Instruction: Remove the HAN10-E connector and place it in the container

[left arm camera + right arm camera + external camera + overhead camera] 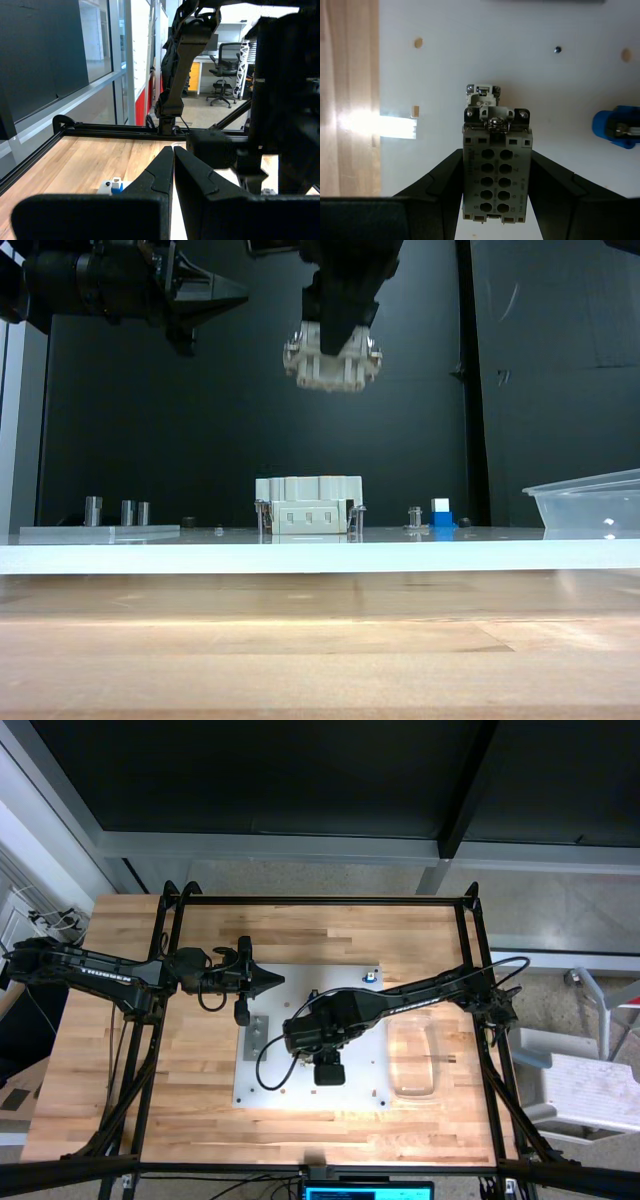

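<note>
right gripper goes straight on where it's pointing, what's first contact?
Likely the beige socket housing on the board, straight below the HAN10-E connector that the right gripper clamps; exact alignment unclear. Left gripper hovers shut over the board's left part.

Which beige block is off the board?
The HAN10-E connector, clamped in the right gripper above the board; the other beige block sits on it. The left gripper hangs shut, high at the left.
</note>
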